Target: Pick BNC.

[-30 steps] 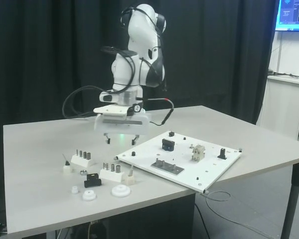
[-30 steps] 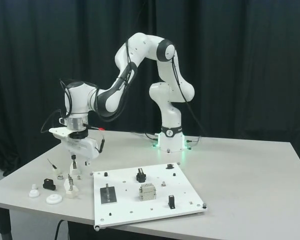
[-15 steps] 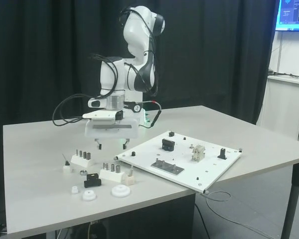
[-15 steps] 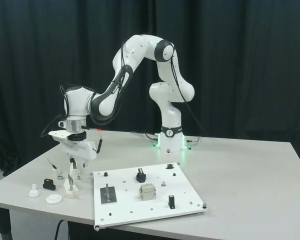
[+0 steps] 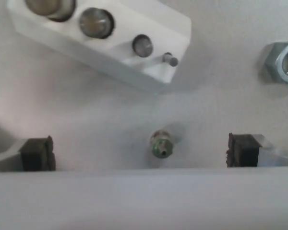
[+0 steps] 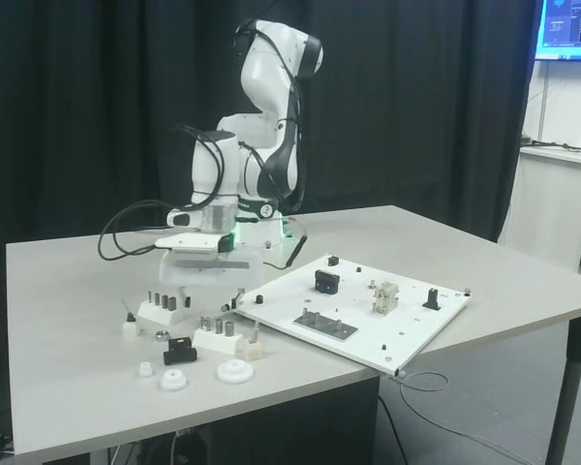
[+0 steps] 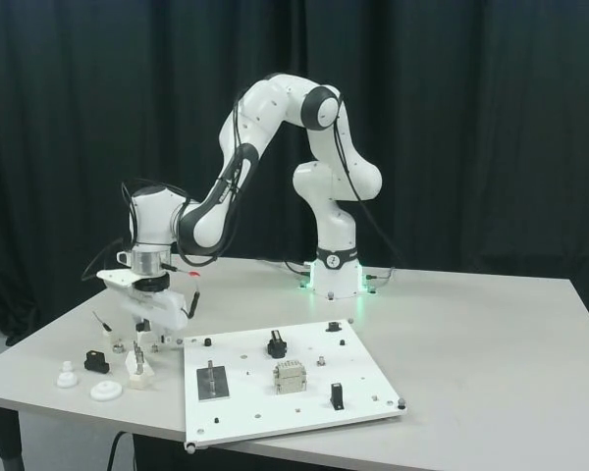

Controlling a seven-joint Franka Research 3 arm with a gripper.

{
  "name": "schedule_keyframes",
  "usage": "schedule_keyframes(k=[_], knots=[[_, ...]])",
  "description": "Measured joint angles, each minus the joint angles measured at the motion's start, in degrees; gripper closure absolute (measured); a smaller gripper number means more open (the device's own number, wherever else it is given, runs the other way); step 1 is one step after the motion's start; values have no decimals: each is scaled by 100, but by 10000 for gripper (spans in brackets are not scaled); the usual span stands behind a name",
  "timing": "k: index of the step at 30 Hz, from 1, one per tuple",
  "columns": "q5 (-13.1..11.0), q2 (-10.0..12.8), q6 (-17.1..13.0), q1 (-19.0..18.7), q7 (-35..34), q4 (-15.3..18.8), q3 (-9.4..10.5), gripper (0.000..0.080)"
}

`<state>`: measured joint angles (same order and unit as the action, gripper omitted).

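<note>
The hand is open, with its two black fingertips well apart. The BNC stands on the grey counter between them, touching neither. A white block with metal pins sits near it.

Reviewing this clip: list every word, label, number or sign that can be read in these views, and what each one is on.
None can be read.
Wall screen at the upper corner of the first room view: some markings, too small to read.
White Franka arm, white square assembly board, white block with metal pins, small upright metal connector between the open gripper fingertips: no visible print.
</note>
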<state>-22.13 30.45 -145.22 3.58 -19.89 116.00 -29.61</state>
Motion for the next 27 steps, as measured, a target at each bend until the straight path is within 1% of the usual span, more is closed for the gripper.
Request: schedule_keyframes(k=[7, 10, 13, 21, 27], knots=[[-20, 145, -123, 62, 24, 1, 0, 3], [-79, 189, -141, 89, 101, 1, 1, 3], [-188, 225, -146, 111, 230, 2, 2, 3], [-580, 299, -167, 151, 664, 5, 2, 3], [-783, 348, -178, 172, 876, 5, 2, 3]])
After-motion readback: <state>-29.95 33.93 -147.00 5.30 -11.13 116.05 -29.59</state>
